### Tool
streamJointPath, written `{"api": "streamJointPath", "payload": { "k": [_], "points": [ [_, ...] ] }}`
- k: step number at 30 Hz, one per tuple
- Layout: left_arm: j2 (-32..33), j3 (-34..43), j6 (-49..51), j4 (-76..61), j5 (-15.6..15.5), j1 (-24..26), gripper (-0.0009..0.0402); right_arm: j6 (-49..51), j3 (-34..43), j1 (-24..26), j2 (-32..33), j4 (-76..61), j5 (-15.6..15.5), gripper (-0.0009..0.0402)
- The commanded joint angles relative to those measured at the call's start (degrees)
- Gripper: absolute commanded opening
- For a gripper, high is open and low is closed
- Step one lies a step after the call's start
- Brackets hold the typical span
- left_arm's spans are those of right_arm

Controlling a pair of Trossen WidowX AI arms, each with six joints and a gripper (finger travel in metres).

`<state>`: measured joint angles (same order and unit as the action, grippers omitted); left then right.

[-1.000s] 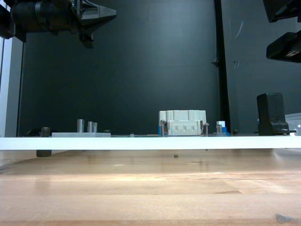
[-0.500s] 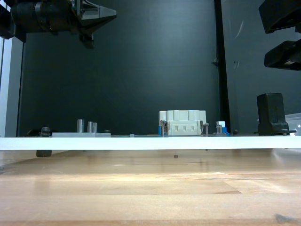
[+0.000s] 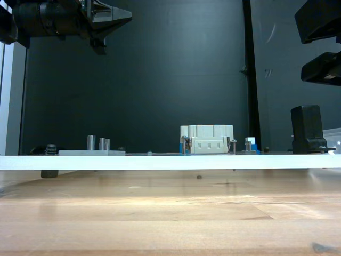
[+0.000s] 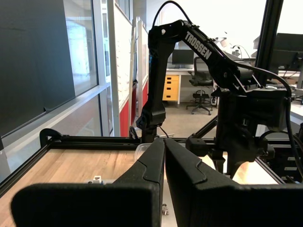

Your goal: Pick the 16mm bar and place in it's hole on the taskboard

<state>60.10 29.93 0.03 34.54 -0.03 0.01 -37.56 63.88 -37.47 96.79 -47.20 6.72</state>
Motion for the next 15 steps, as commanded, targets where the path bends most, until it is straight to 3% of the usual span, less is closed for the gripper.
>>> {"api": "streamJointPath", "payload": {
  "k": [1, 15],
  "points": [
    [0.0, 0.0, 0.0, 0.0, 0.0, 0.0, 0.0, -0.1, -1.1, 0.0, 0.2, 0.9, -0.3, 0.0004],
    [0.0, 0.0, 0.0, 0.0, 0.0, 0.0, 0.0, 0.0, -2.3, 0.0, 0.2, 1.5, -0.3, 0.0004]
  ]
}}
